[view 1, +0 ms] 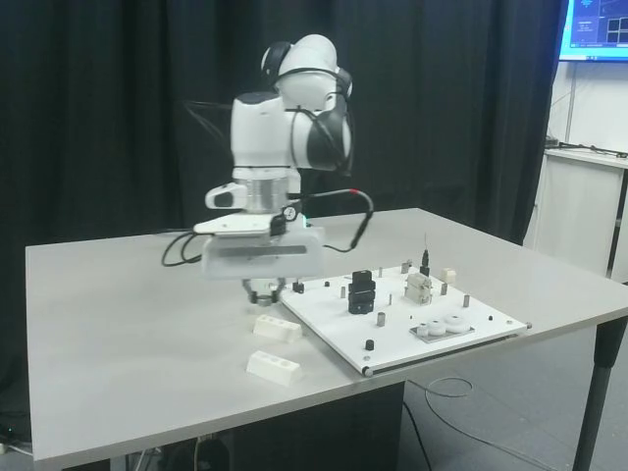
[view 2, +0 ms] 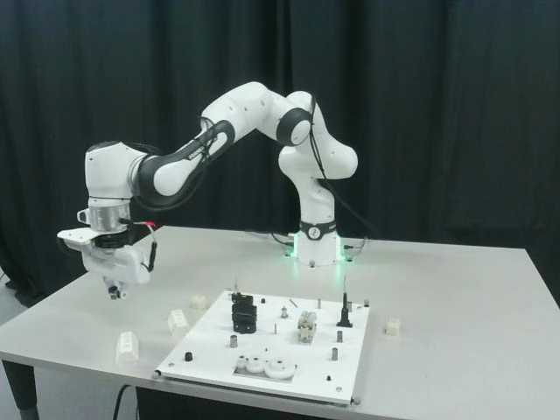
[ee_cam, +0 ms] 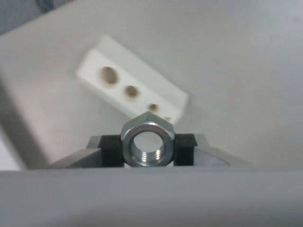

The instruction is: Insert bolt 4.

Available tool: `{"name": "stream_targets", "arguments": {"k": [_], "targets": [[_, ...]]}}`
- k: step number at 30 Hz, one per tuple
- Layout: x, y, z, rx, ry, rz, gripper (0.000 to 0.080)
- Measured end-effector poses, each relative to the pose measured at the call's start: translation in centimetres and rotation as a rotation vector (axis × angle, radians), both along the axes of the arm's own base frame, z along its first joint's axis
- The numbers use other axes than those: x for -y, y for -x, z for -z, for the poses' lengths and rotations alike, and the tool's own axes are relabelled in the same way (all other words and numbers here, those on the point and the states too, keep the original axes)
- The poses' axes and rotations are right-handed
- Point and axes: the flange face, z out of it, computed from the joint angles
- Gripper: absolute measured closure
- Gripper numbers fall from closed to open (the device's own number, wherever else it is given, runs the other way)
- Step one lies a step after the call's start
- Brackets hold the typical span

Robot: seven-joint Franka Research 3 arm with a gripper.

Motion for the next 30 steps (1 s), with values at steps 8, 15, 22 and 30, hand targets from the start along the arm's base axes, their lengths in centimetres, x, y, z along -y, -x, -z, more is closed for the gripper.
{"name": "stream_targets", "arguments": {"k": [8, 15, 22, 30], "targets": [[-4.3, -2.2, -0.3, 0.003, 0.009, -0.073, 0.0578], [-8.1, -4.1, -0.3, 0.002, 0.033, -0.263, 0.0578], [-11.4, -5.4, -0.1, 0.006, 0.037, -0.509, 0.0578], [-13.7, -6.1, 0.7, 0.009, 0.030, -0.768, 0.0578]]}}
